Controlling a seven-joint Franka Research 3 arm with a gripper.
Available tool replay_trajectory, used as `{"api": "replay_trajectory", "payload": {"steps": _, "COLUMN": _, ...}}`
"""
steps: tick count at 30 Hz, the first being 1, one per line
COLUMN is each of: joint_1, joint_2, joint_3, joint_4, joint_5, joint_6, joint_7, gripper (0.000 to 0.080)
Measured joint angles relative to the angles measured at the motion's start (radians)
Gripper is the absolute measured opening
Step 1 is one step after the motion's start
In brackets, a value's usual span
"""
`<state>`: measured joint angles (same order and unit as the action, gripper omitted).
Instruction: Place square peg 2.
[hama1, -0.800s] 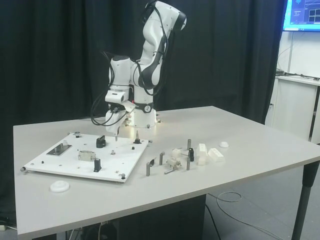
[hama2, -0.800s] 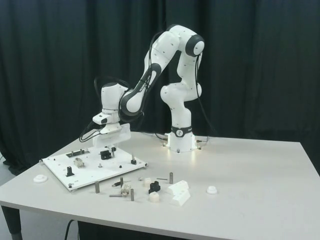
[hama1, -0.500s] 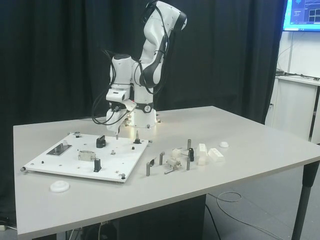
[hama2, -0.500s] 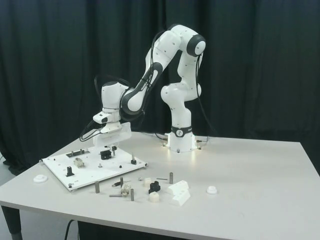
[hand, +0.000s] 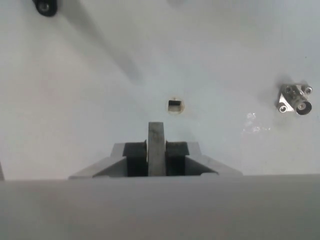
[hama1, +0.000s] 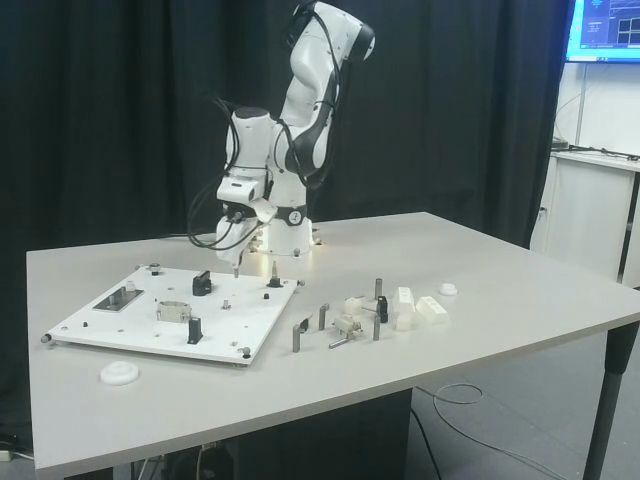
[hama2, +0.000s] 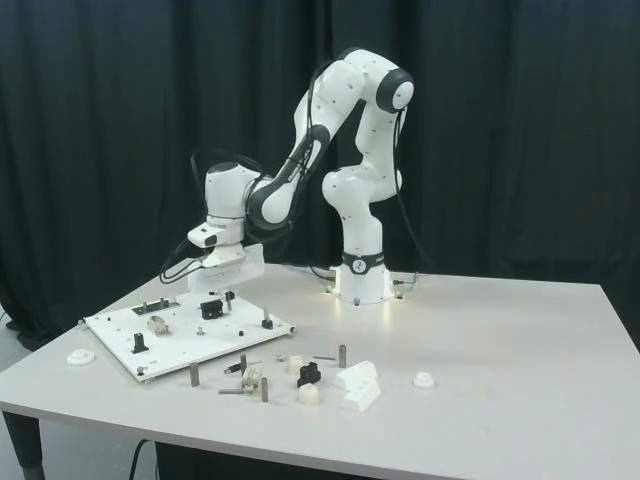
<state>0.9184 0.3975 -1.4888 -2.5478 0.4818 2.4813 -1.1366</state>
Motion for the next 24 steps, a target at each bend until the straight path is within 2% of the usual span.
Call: {"api": "replay_trajectory", "payload": {"steps": 24, "joint_1": 0.026, "joint_2": 0.000, "joint_3": -0.001, "joint_4": 0.000, "joint_5": -0.063, "joint_6": 0.000, "joint_7": 0.084, "gripper": 0.0074}}
